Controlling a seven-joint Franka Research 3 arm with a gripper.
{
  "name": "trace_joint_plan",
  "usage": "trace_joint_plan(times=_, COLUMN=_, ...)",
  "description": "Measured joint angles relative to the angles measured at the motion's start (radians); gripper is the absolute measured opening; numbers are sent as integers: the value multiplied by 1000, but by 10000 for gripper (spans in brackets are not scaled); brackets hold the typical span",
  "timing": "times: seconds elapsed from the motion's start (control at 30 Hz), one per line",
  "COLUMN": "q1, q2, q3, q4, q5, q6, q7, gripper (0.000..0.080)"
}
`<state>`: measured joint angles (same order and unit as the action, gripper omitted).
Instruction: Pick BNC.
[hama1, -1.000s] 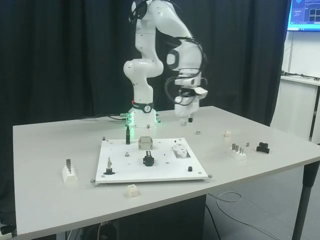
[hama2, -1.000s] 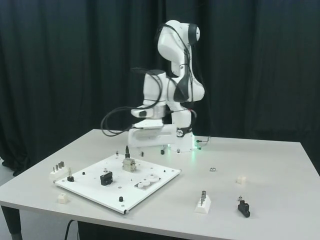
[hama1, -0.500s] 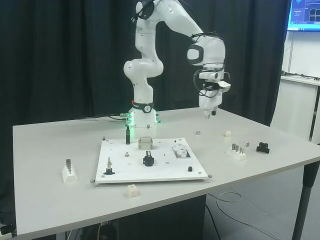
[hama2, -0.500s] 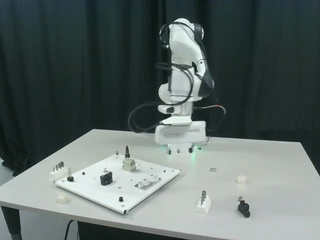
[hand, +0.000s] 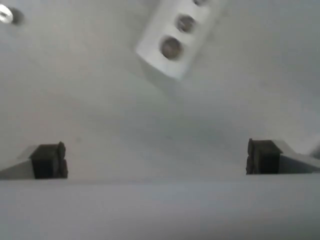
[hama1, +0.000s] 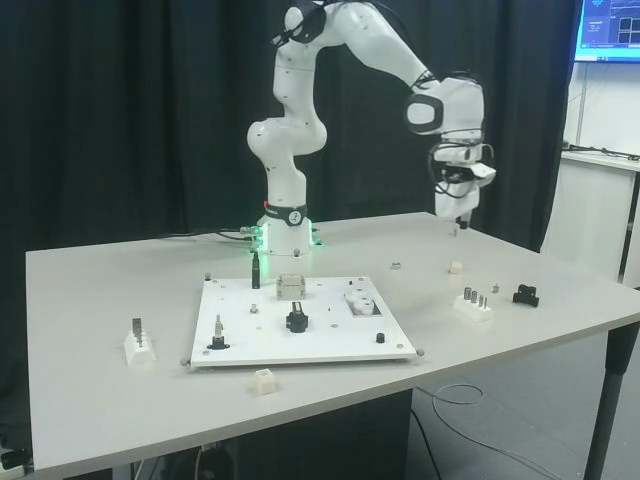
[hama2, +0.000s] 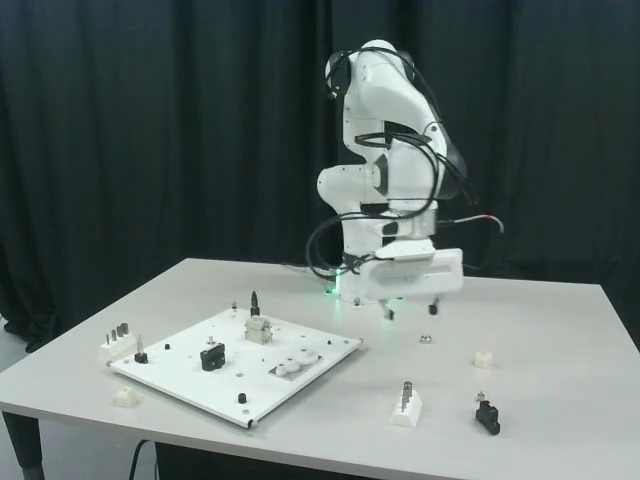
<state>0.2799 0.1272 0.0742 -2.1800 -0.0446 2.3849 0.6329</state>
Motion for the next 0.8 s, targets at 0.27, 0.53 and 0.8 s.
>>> trace_joint_plan(times=0.27, q1=6, q2=119, q3=56, q4=114, q5=0, q6=5, q7=63, gripper=800)
trace_joint_plan(times=0.53, q1=37, q2=241, q3=63, q4=222, q5=-4, q6=3, q7=73, gripper=800)
trace_joint_plan(times=0.8, q1=71, q2=330, q3=49, q4=279, q5=-22, q6=-5, q7=73, gripper=800)
